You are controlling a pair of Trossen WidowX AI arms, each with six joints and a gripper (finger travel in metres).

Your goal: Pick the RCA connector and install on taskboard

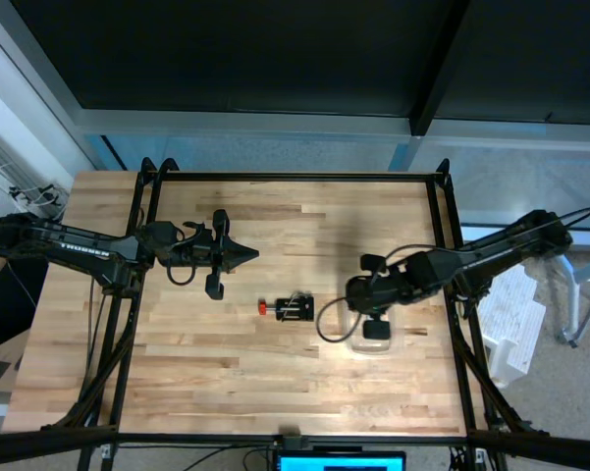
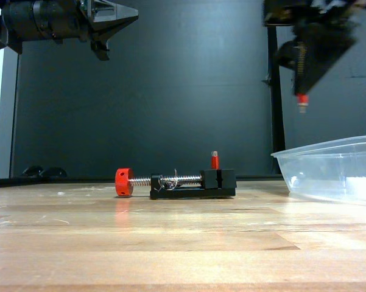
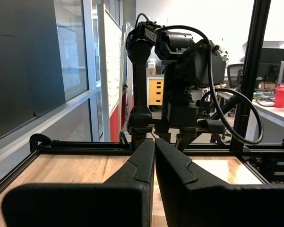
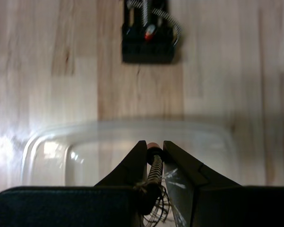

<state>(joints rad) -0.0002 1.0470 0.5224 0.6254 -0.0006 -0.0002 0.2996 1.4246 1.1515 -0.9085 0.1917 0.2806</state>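
The taskboard (image 1: 296, 310) is a small black block with a red knob (image 2: 123, 182) on a spring, lying mid-table; it also appears as the taskboard (image 4: 147, 40) ahead of the right wrist camera. My right gripper (image 2: 302, 91) hangs above the tray, right of the taskboard (image 2: 195, 183), and is shut on the RCA connector (image 4: 154, 158). The connector is a coiled-spring plug whose red-and-silver tip (image 2: 302, 103) points down. My left gripper (image 1: 251, 254) hovers high over the table's left half, shut and holding nothing.
A clear plastic tray (image 2: 329, 164) sits on the wood right of the taskboard, under the right gripper; its rim (image 4: 123, 126) curves just ahead of the fingers. A short red post (image 2: 214, 159) stands on the block. Black frame rails border the table.
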